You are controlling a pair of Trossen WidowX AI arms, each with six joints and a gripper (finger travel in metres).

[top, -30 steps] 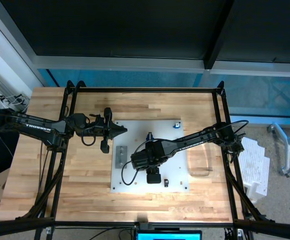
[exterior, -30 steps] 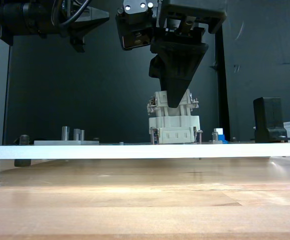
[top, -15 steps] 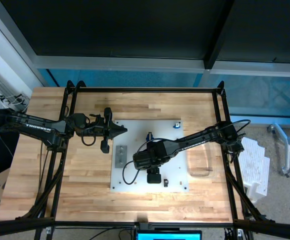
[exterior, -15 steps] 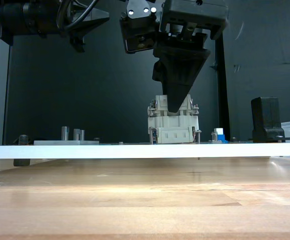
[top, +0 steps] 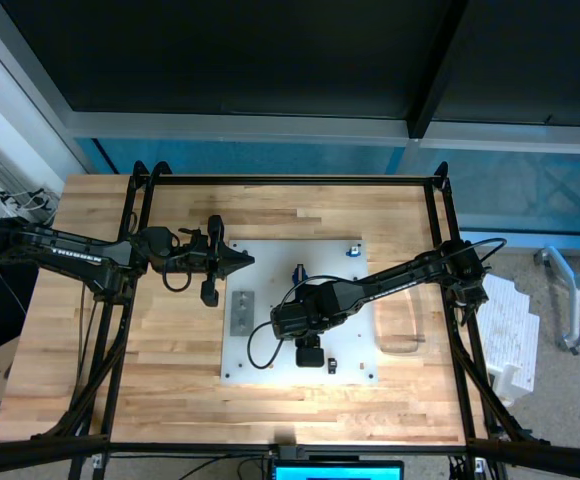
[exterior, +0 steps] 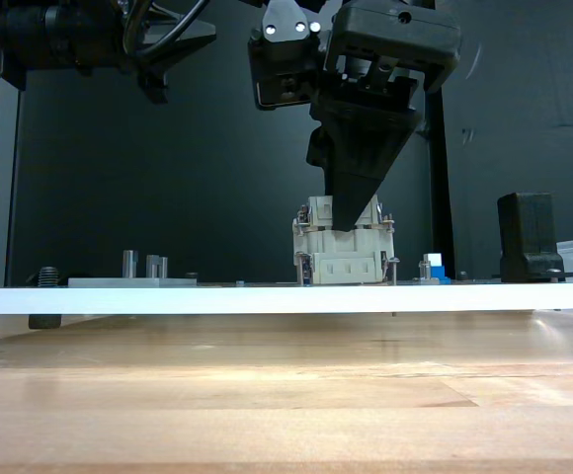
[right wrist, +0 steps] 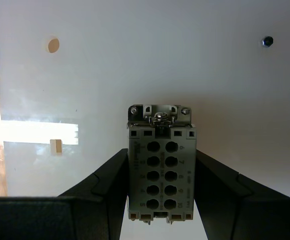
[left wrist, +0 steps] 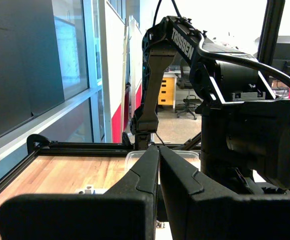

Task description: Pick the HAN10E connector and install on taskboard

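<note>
The HAN10E connector [exterior: 344, 242], a beige block with two rows of round contacts [right wrist: 161, 165], stands upright on the white taskboard [exterior: 267, 299], seated on a matching beige base. My right gripper [exterior: 351, 219] comes down on it from above and is shut on its two long sides, as the right wrist view [right wrist: 161, 151] shows. In the high view the right gripper [top: 305, 330] hides the connector near the middle of the taskboard [top: 350, 290]. My left gripper [top: 238, 259] hangs shut above the board's far left corner, its fingers [left wrist: 150, 165] pressed together and holding nothing.
A grey metal plate [top: 241, 311] with upright pins [exterior: 128, 265] lies on the board's left side. A small blue part [top: 353, 250] stands at the far right corner, and a black fitting [exterior: 527, 237] near the right. A clear tray [top: 400, 325] lies right of the board.
The right gripper has pressed down and shifted slightly right. The connector, tilted and higher before, now sits lower and level on its base. The left arm has not moved.
</note>
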